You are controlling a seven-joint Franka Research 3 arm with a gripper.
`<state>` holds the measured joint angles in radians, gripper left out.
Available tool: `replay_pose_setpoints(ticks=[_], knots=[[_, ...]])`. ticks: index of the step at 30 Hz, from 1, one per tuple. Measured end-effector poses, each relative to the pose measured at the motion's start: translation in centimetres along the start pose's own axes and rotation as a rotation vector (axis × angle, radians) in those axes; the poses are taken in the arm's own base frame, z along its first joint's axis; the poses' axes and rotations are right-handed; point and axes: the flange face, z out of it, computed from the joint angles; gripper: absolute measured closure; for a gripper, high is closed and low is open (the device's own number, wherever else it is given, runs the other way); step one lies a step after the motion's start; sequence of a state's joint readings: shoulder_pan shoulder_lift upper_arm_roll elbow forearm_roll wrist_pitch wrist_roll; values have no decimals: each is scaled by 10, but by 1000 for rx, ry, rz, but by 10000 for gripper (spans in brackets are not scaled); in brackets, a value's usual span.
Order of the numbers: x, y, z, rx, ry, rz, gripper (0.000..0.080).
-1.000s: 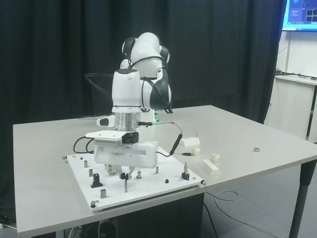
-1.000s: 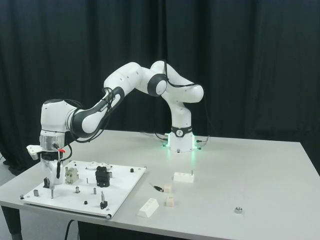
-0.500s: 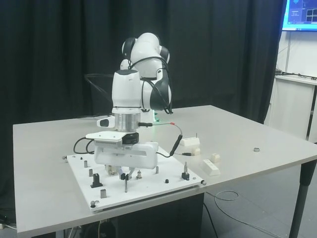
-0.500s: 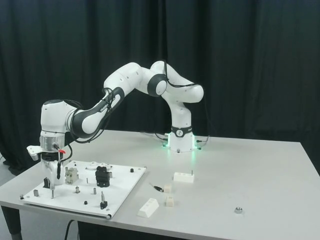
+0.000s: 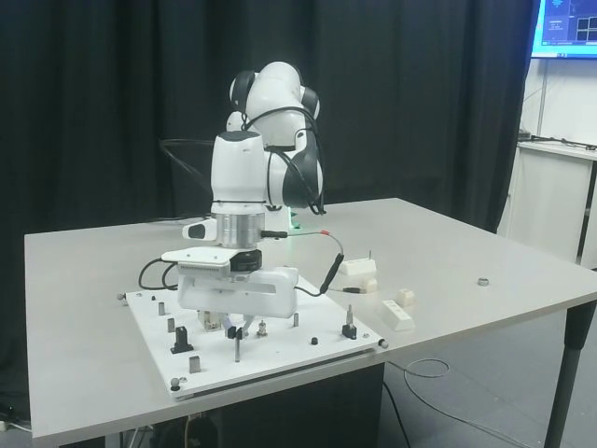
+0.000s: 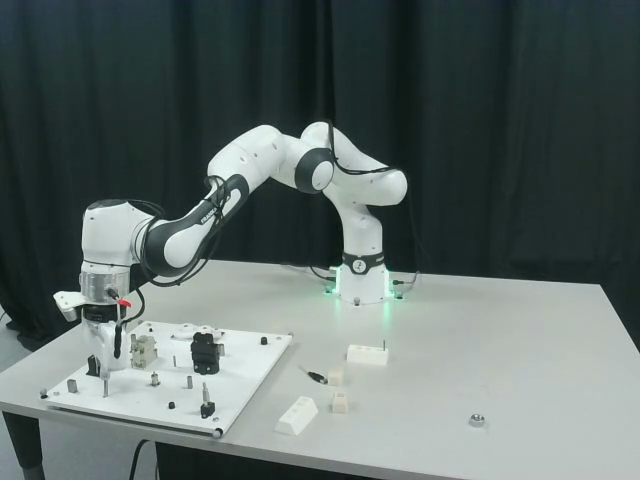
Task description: Insert round peg 2.
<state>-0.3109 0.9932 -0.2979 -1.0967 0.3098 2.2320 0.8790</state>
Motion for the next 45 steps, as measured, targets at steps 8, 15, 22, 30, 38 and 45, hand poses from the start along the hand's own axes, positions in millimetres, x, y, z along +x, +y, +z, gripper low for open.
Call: replay_pose_setpoints(ticks=[8,15,22,30,38,45], knots=[[0,-1,0,9,8,-1,739],[0,-2,5,18,19,-4,739],[0,-3,8,24,25,-5,739],[0,-3,9,28,29,-6,739],[0,-3,10,25,35,-10,543],[0,-5,7,23,45,-20,202]])
